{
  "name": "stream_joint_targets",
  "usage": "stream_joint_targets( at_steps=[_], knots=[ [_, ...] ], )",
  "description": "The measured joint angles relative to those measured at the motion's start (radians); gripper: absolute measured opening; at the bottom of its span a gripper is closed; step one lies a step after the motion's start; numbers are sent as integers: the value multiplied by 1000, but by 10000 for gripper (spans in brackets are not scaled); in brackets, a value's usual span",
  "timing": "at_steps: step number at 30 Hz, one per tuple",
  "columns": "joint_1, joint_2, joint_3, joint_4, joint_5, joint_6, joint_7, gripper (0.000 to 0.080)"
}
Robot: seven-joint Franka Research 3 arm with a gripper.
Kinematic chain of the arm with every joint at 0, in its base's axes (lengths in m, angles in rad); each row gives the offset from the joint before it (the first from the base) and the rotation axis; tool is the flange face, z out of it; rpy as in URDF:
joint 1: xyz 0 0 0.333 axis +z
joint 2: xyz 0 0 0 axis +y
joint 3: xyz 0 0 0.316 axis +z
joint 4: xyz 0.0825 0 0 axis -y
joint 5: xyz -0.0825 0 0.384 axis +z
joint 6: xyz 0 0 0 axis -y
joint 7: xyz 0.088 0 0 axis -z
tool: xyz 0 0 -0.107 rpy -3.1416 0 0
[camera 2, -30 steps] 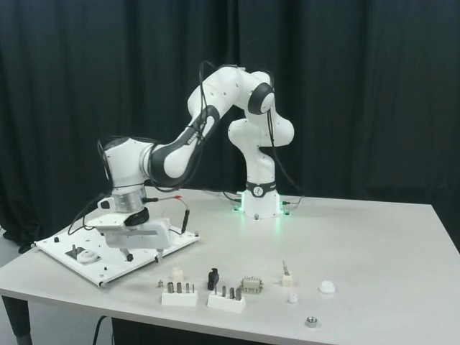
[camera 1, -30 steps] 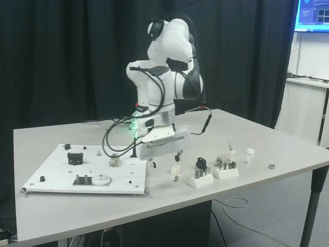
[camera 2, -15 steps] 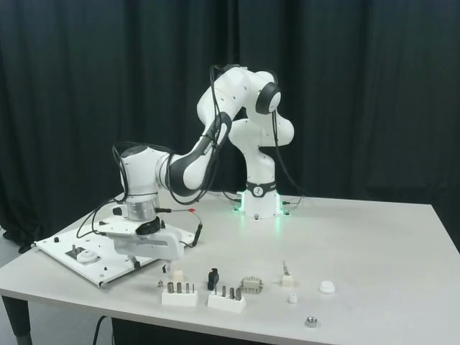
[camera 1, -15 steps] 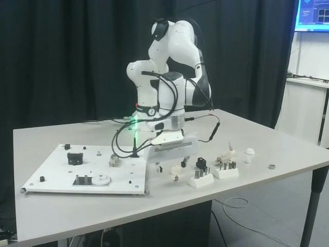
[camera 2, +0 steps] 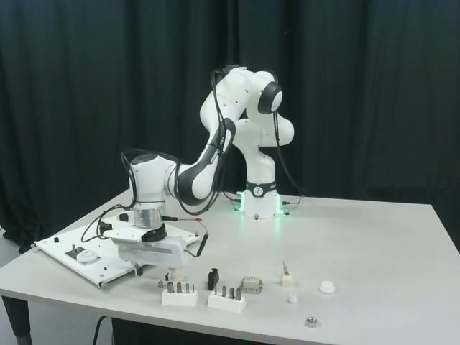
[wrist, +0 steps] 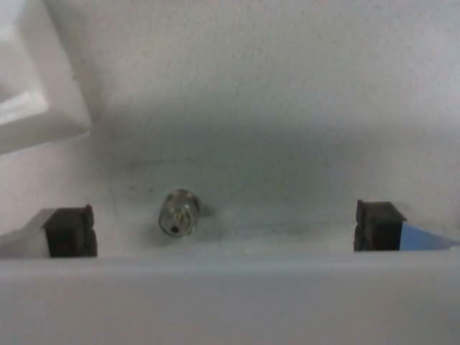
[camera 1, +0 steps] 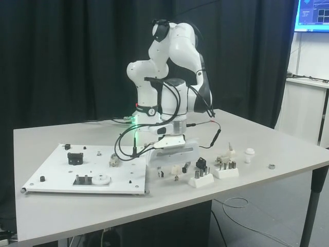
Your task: Pick BNC.
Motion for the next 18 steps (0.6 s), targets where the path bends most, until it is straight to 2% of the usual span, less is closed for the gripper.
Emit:
stream_joint_targets(
  at_steps=[18],
  knots=[
    [-1,0,33,-52,0,91,0,800]
  ],
)
